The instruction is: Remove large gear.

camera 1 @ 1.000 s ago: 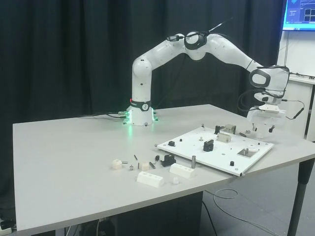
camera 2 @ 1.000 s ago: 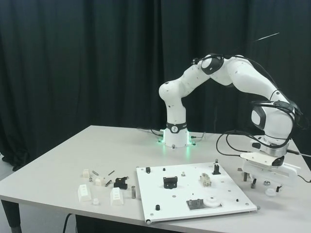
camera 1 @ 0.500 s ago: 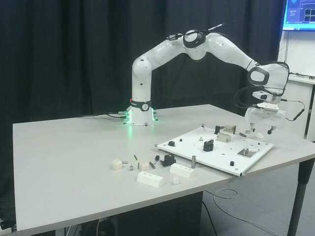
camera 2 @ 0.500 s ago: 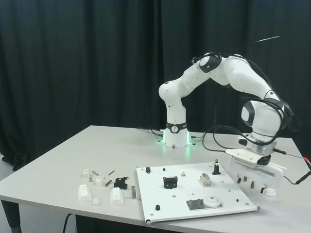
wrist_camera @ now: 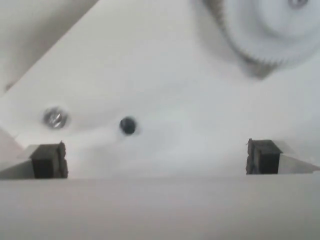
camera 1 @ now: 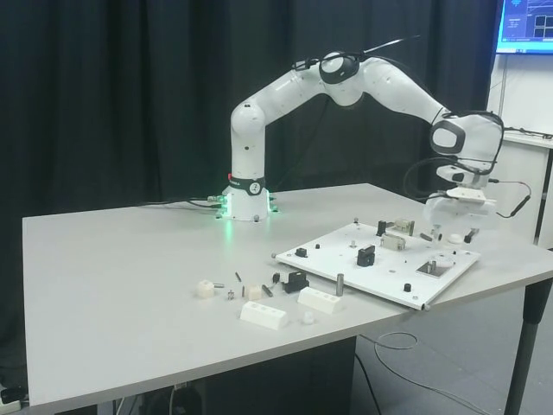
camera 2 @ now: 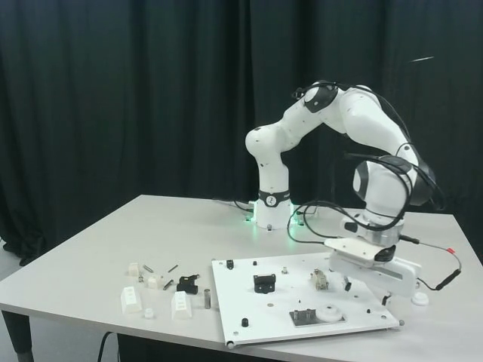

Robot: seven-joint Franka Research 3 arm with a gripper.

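- Large gear [wrist_camera: 272, 27], wrist view: white toothed wheel lying on the white board [wrist_camera: 150, 75], apart from the gripper [wrist_camera: 155, 159]; fingers [wrist_camera: 48, 161] spread wide, nothing between them; a black peg [wrist_camera: 128, 125] and a screw [wrist_camera: 55, 117] sit near one finger.
- First room view: gripper [camera 1: 449, 232] hovers over the board's far edge.
- Second room view: large gear [camera 2: 328, 314] rests near the board's [camera 2: 272, 317] front edge, by a grey plate [camera 2: 306, 317]; loose white blocks [camera 2: 132, 299] lie toward the grey table's [camera 2: 90, 249] front left corner.

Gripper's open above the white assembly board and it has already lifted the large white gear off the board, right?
Not quite. The gripper is open above the white assembly board, but it holds nothing: the wrist view shows only bare board between the two black fingertip pads. The large white gear sits on the board by the grey plate, as the second room view shows.
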